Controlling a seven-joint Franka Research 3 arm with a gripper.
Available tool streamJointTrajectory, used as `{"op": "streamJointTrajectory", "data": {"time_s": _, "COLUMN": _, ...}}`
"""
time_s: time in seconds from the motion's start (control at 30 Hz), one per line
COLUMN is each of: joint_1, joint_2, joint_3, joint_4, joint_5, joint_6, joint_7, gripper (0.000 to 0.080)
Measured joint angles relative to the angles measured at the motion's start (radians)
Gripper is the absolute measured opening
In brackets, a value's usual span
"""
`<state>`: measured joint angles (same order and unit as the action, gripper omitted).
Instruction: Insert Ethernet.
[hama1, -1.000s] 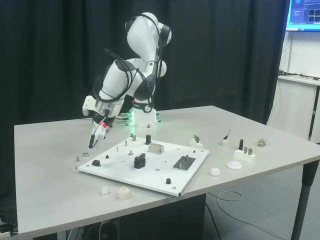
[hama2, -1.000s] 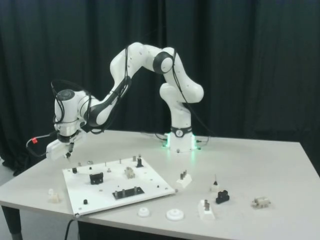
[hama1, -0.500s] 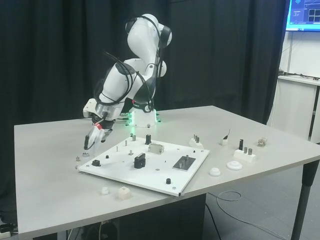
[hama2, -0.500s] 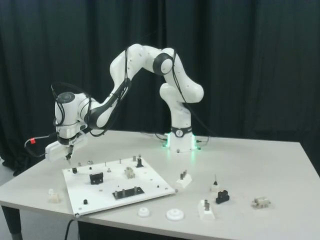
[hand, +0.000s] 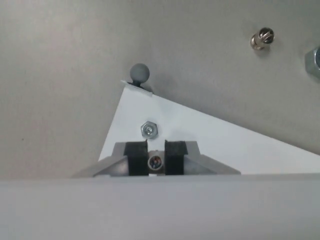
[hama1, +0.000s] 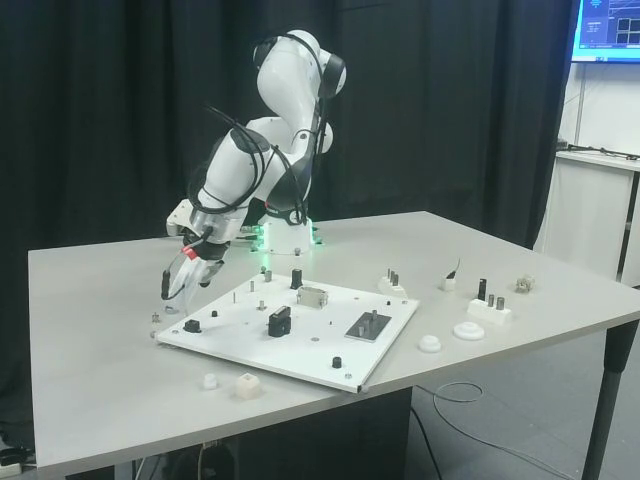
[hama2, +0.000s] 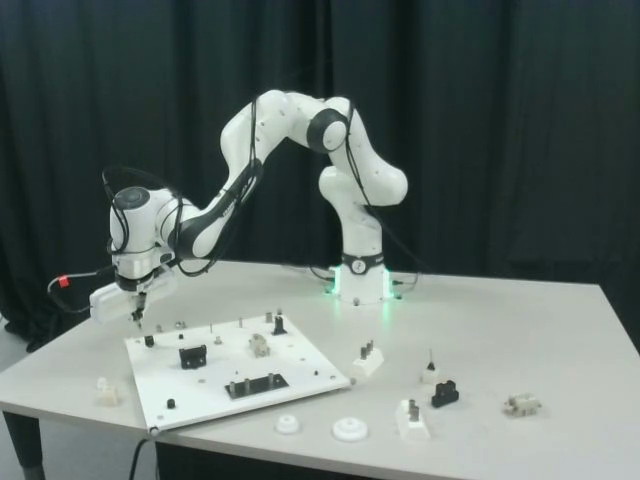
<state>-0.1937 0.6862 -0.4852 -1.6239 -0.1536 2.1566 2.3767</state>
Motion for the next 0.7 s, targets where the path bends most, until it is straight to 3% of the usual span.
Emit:
{"op": "streamJointTrajectory", "data": {"time_s": 0.43, "joint_1": 0.014, "joint_2": 0.002, "joint_3": -0.012, "joint_4": 0.000, "joint_5": 0.011, "joint_6": -0.002, "joint_7": 0.024, "gripper": 0.0066}}
{"op": "streamJointTrajectory", "data": {"time_s": 0.7, "joint_1": 0.027, "joint_2": 0.008, "joint_3": -0.025, "joint_4": 0.000, "joint_5": 0.042, "joint_6": -0.004, "joint_7": 0.031, "gripper": 0.0066}}
